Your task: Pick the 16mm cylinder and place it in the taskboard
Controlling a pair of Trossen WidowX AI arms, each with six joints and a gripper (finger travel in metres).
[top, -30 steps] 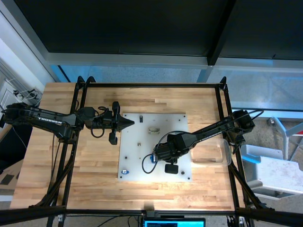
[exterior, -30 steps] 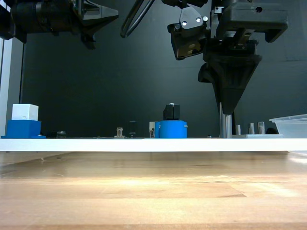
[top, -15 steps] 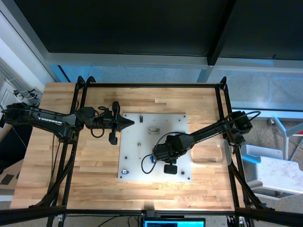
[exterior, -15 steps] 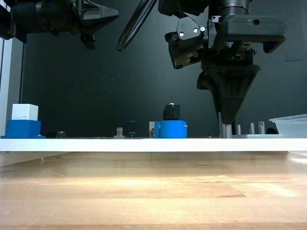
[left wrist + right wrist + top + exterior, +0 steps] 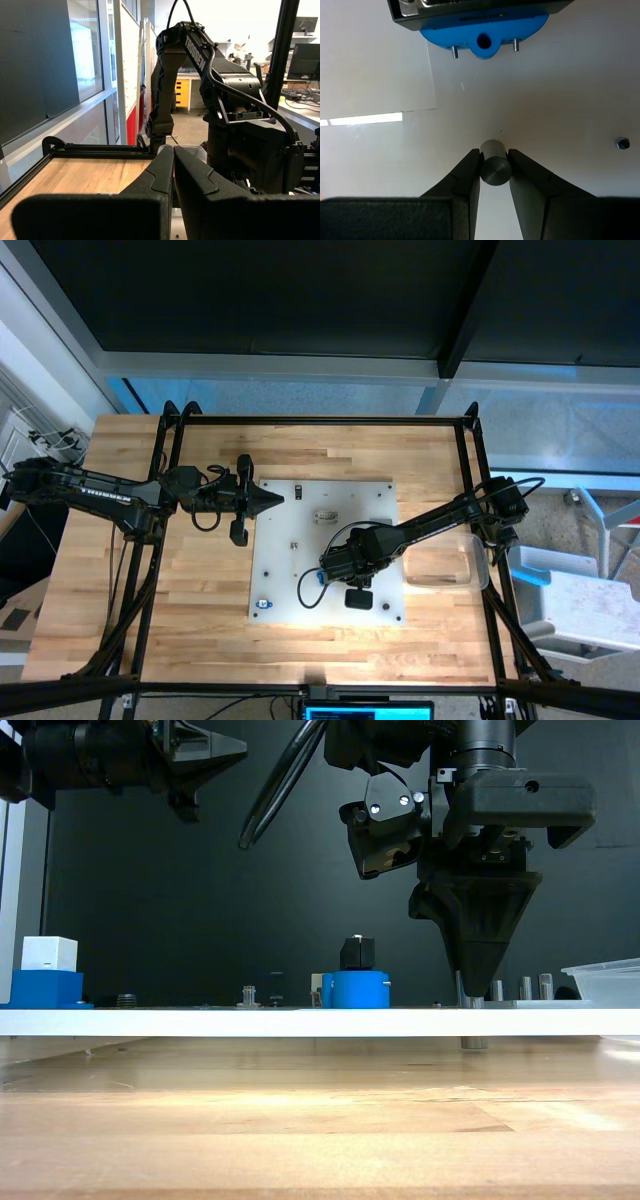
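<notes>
The taskboard (image 5: pixel 290 580) is plain white with a bright blue fitting (image 5: pixel 358 990), on a table (image 5: pixel 200 620) of pale, plank-striped wood. The left gripper (image 5: pixel 241 750), upper left of the low view, and the right gripper (image 5: pixel 472 982), right of centre, are matte black. The 16mm cylinder (image 5: pixel 495 168) is dull silver-grey.

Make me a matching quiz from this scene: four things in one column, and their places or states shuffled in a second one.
Things:
1. 16mm cylinder
2. left gripper
3. right gripper
4. clear bin

Places or states:
A. shut on nothing, held high by the taskboard's left edge
B. beside the taskboard's right edge
C. dark grey, clamped at a gripper's tip
D. pointing down, low over the taskboard, shut on the cylinder

Pairs: 1-C, 2-A, 3-D, 4-B
</notes>
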